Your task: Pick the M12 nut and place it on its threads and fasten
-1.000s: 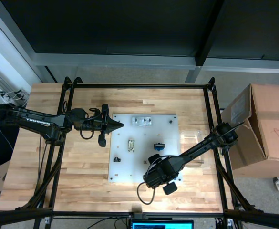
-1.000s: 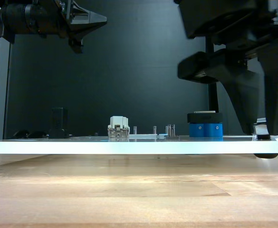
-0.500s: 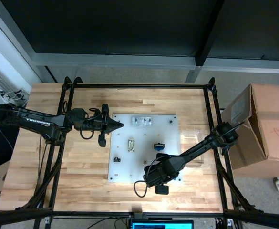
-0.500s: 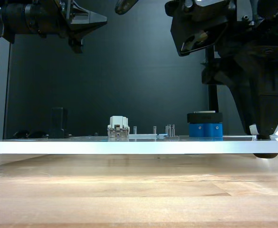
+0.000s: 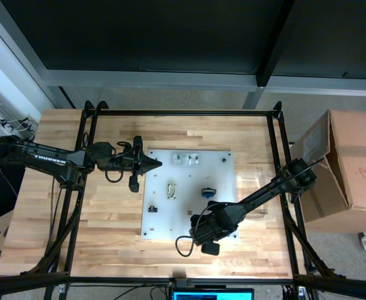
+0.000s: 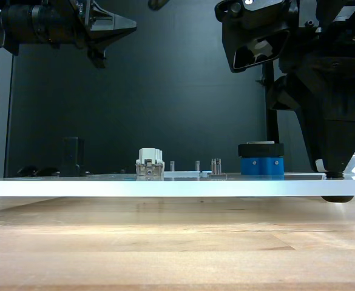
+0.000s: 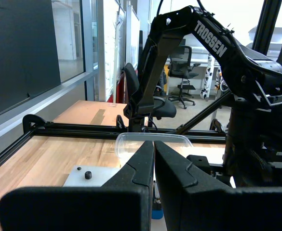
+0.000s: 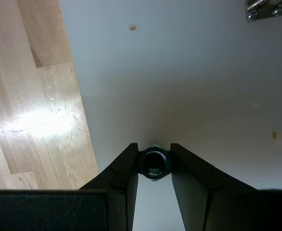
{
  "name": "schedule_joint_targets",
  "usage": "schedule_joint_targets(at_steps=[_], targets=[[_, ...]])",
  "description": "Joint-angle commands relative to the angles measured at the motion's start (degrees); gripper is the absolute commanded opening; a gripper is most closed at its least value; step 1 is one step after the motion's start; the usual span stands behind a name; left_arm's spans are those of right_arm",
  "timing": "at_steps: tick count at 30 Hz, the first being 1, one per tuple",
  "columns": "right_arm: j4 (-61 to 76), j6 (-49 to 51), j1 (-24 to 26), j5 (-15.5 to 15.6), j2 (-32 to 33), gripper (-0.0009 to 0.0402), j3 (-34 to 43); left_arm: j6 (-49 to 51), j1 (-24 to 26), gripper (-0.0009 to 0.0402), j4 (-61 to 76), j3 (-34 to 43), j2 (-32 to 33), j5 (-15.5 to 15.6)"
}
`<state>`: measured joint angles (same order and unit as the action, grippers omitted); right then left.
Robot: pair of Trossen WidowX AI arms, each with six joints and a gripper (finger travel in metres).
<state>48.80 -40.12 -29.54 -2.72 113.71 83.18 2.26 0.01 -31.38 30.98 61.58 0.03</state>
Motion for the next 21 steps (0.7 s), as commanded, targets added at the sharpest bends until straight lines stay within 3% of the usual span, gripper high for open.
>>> schedule_joint_targets(at_steps=[1, 4, 8, 21], targets=[[-2.1, -0.2, -0.5, -1.0, -0.9, 0.0, -1.9, 0.0, 0.0, 0.0, 0.0, 0.0, 0.0, 0.0], [-2.6, -0.2, -0.7, -1.1, -1.6, 0.0, -2.9, 0.0, 0.0, 0.0, 0.0, 0.0, 0.0, 0.0], [-4.1, -2.1, -1.1, -3.9, -2.8, 0.0, -4.6, 0.0, 0.0, 0.0, 0.0, 0.0, 0.0, 0.0], [-7.1, -10.2, -2.1, -5.5, -3.5, 0.0, -7.3, 0.0, 0.0, 0.0, 0.0, 0.0, 0.0, 0.0]])
